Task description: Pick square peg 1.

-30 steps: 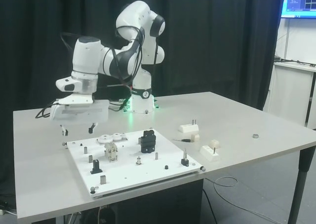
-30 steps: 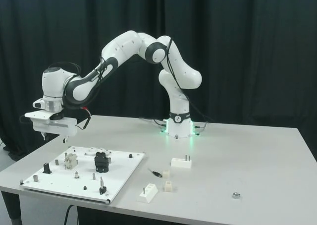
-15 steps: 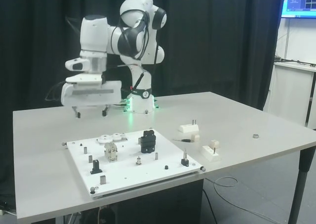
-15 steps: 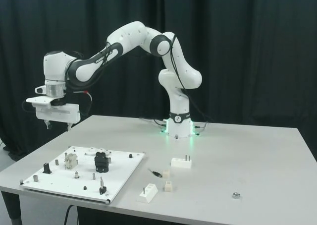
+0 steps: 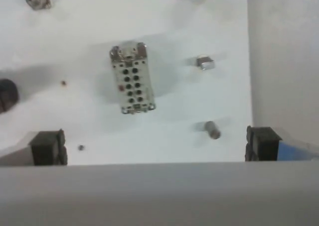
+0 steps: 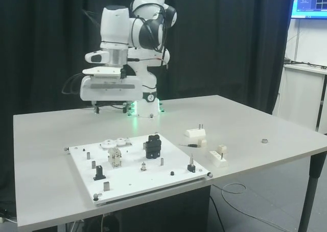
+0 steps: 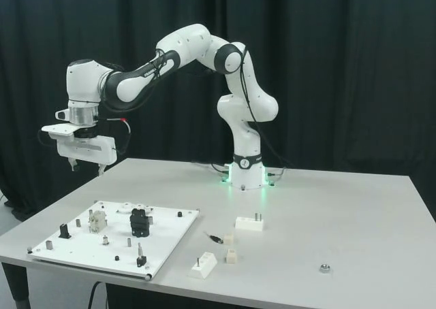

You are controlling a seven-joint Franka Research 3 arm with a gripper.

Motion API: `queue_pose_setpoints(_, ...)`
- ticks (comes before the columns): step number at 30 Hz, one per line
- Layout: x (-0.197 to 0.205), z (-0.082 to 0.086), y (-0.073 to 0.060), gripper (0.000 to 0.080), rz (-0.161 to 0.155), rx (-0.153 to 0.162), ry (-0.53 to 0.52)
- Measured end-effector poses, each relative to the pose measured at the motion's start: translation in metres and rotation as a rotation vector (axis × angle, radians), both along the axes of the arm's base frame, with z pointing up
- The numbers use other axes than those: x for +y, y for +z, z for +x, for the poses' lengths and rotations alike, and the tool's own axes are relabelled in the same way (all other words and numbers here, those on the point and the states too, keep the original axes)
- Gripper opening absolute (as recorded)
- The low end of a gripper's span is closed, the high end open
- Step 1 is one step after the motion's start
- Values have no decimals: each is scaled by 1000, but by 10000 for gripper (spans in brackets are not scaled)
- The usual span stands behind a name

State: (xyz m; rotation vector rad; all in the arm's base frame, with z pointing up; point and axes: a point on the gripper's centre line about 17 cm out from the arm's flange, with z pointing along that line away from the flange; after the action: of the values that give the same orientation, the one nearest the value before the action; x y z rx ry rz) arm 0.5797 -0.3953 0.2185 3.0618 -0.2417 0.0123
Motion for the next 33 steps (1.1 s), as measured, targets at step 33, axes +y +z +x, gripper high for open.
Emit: queue_pose_setpoints(33, 178, 60, 9, 800, 26, 32, -468)
